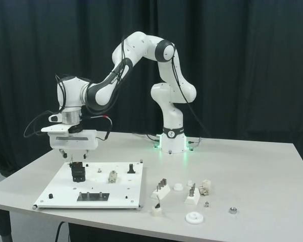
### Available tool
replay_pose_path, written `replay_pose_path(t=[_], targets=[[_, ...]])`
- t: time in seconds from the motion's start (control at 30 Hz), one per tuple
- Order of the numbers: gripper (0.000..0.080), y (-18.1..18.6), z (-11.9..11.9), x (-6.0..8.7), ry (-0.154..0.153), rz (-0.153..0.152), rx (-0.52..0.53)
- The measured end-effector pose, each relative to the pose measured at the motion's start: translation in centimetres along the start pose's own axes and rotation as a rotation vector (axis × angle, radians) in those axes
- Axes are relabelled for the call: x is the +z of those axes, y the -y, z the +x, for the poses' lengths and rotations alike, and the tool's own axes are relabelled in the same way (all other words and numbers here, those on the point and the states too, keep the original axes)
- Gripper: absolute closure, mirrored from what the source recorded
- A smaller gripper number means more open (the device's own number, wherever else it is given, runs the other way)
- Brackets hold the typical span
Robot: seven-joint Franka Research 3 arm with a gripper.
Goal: Pick USB.
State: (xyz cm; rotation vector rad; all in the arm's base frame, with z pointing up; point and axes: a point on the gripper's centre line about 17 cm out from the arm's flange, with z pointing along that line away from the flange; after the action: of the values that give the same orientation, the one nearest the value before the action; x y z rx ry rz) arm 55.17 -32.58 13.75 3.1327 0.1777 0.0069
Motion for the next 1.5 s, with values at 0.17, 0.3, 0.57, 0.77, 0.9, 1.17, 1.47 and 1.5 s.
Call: replay_pose_path(t=[0.17, 0.3, 0.57, 0.77, 0.9, 1.17, 1.47, 1.5], targets=[[0.0003, -0.3, -0.3, -1.0, 0.014, -0.004, 0.008], [0.0003, -0.4, -0.5, -1.8, 0.021, -0.004, 0.021], [0.0003, 0.2, -0.4, -3.0, 0.028, 0.004, 0.084], [0.0003, 1.8, 0.3, -3.5, 0.033, 0.016, 0.141], [0.0003, 3.6, 1.0, -3.8, 0.044, 0.023, 0.178], [0.0003, 8.5, 3.0, -4.2, 0.069, 0.024, 0.253], [0.0003, 14.2, 6.0, -4.9, 0.071, 0.005, 0.318], [0.0003, 14.8, 6.3, -5.0, 0.068, 0.003, 0.329]])
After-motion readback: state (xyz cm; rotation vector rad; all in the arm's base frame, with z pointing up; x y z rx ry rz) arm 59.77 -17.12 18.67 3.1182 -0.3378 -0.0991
